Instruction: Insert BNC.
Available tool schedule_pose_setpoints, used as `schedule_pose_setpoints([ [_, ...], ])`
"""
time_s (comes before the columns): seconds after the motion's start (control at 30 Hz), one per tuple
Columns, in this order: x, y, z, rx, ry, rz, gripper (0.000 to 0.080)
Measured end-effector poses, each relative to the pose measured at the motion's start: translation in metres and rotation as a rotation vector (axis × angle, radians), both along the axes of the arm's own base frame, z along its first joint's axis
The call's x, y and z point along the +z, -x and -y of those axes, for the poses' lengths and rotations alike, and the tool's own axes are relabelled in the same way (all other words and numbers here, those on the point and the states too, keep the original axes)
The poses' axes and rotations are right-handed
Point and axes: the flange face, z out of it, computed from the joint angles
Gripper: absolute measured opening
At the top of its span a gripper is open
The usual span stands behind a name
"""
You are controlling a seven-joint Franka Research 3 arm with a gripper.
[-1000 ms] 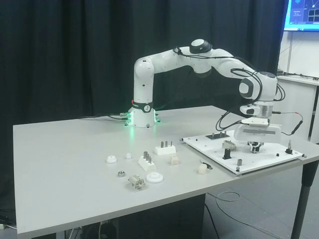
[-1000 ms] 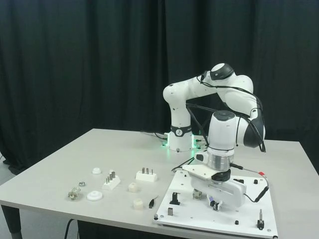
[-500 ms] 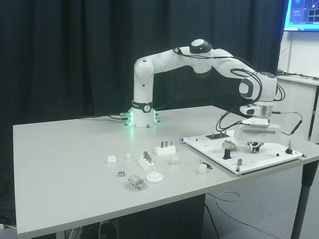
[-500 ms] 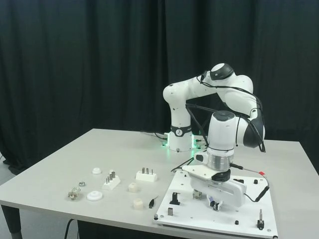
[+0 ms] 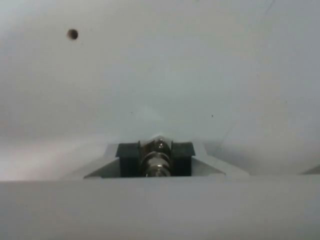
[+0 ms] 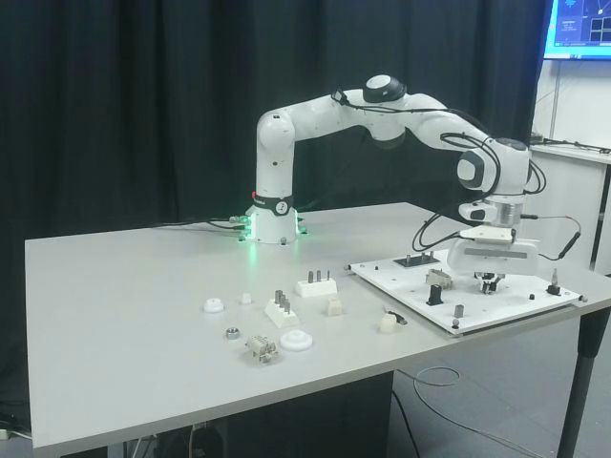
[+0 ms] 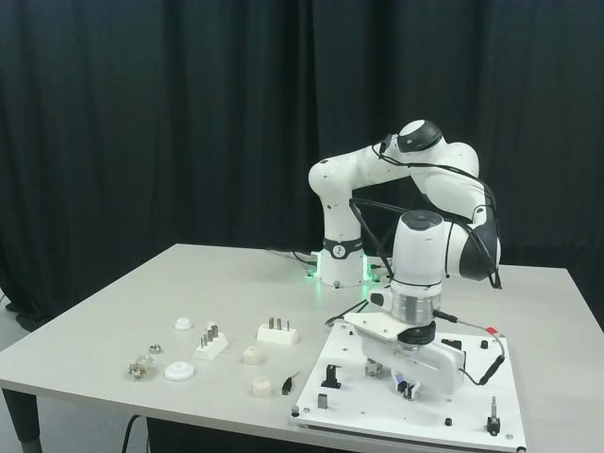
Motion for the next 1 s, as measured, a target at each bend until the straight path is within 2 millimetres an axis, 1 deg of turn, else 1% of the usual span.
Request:
schedule_pose_setpoints([
  [0.2, 0.0001, 0.0000, 0.0002, -0.039, -0.001, 0.001, 0.0125],
  [0.47, 0.0003, 0.0001, 0.0008, -0.157, -0.003, 0.005, 0.0125],
  [0.7, 0.0005, 0.0001, 0.0015, -0.225, -0.004, 0.004, 0.0125],
  [1.0, 0.0003, 0.0001, 0.0021, -0.386, -0.005, 0.008, 0.0125],
])
